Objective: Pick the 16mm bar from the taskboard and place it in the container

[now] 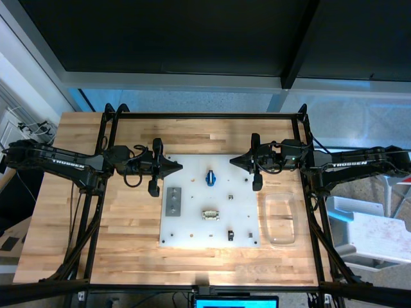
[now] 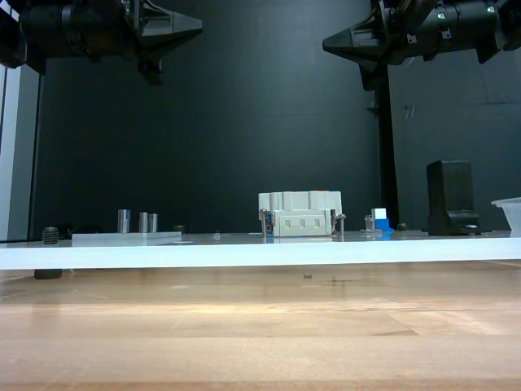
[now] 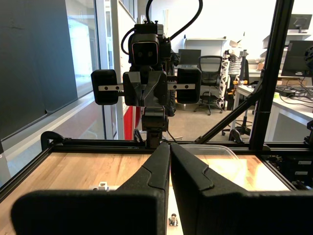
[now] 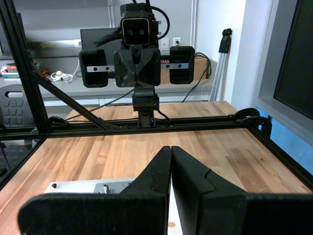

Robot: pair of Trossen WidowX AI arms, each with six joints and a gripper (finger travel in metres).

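The white taskboard [image 1: 192, 224] lies mid-table. It carries a blue knob [image 1: 210, 178], a grey block [image 1: 173, 199], a metal connector [image 1: 209, 214] and a small black fitting [image 1: 231, 234]. Short grey pegs [image 2: 124, 221] stand upright at the grey block [image 2: 126, 237]; I cannot tell which is the 16mm bar. The clear container [image 1: 280, 219] rests right of the board, with nothing in it. My left gripper [image 1: 178, 167] hovers high over the board's far left corner, shut on nothing. Facing it over the far right part, my right gripper [image 1: 232, 160] is also shut on nothing.
A black frame rail [image 1: 205, 116] runs along the table's far side, with slanted struts at both sides. In the low view the black fitting [image 2: 450, 198] stands tall at the right, next to the container's rim [image 2: 509, 208]. Bare wood surrounds the board.
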